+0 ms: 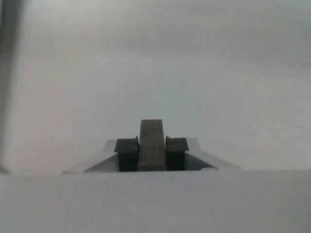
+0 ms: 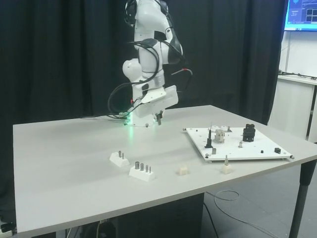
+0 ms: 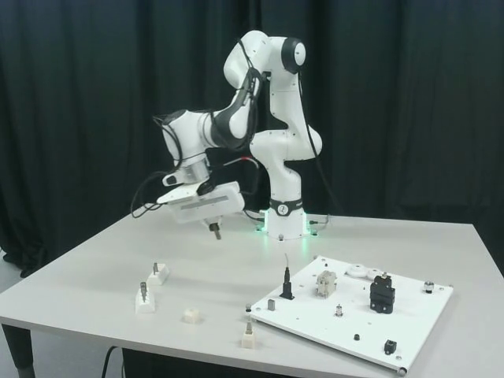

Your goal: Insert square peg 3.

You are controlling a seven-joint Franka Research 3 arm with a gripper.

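In the wrist view my gripper (image 1: pixel 151 156) is shut on a grey square peg (image 1: pixel 151 132), which stands between the two black fingertips (image 1: pixel 127 151) and sticks out past them. Beyond it I see only plain grey table surface. In the room views the gripper (image 2: pixel 158 117) (image 3: pixel 214 229) hangs above the table in front of the arm's base, well apart from the white board (image 2: pixel 257 151) (image 3: pixel 413 319), which carries several black and grey fixtures. The hole for the peg cannot be made out.
Two white peg holders (image 2: pixel 120 158) (image 2: pixel 142 171) with upright pins stand near the table's front, also seen in the second room view (image 3: pixel 158 273) (image 3: pixel 144 300). Two small white blocks (image 2: pixel 183 171) (image 2: pixel 227 168) lie beside the board's front edge.
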